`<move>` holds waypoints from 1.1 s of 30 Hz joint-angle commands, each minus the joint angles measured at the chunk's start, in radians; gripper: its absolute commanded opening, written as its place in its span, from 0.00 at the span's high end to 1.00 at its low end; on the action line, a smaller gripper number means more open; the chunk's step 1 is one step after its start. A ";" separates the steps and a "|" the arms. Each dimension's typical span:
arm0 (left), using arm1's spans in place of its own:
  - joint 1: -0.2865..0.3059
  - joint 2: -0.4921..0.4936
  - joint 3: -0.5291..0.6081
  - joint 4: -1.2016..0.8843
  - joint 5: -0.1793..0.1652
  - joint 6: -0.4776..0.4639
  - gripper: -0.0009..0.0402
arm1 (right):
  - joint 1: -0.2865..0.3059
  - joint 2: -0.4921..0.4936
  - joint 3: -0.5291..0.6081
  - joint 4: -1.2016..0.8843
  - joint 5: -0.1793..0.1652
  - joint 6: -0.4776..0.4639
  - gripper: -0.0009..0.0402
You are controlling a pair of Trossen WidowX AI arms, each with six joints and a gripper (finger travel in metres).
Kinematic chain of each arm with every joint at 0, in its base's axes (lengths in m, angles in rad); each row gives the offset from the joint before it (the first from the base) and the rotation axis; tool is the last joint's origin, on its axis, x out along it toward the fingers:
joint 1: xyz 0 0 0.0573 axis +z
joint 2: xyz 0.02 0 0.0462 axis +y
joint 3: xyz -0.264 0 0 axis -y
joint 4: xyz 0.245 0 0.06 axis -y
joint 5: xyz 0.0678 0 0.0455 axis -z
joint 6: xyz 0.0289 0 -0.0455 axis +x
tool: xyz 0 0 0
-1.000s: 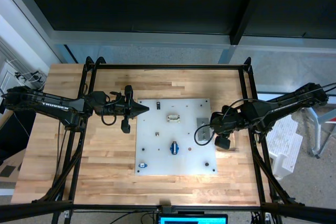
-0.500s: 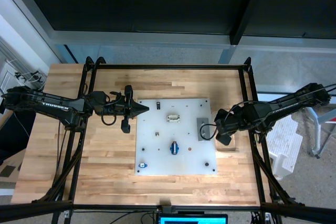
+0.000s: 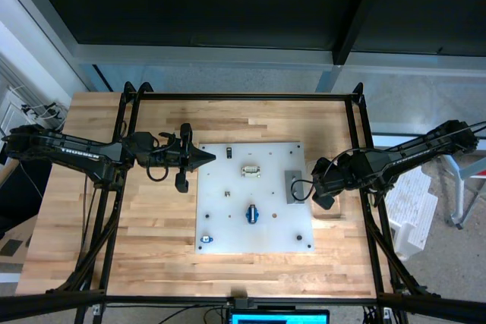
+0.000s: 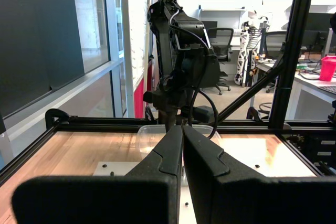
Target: Remove the 16mm cylinder and place in the container
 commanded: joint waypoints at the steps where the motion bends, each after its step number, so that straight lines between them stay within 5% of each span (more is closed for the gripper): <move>1: 0.000 0.000 0.000 0.000 0.000 0.000 0.98 | 0.000 0.001 0.000 0.000 0.001 0.000 0.95; 8: 0.000 0.000 0.000 0.000 0.000 0.000 0.98 | 0.000 0.001 0.000 0.002 -0.005 -0.001 0.91; 15: 0.000 0.000 0.000 0.000 0.000 0.000 0.98 | 0.000 0.003 0.001 0.058 -0.048 -0.003 0.73; 26: 0.000 0.000 0.000 0.000 0.000 0.000 0.98 | 0.000 0.002 0.000 0.079 -0.053 -0.008 0.40; 33: 0.000 0.000 0.000 0.000 0.000 0.000 0.98 | 0.000 0.002 0.000 0.079 -0.053 -0.013 0.34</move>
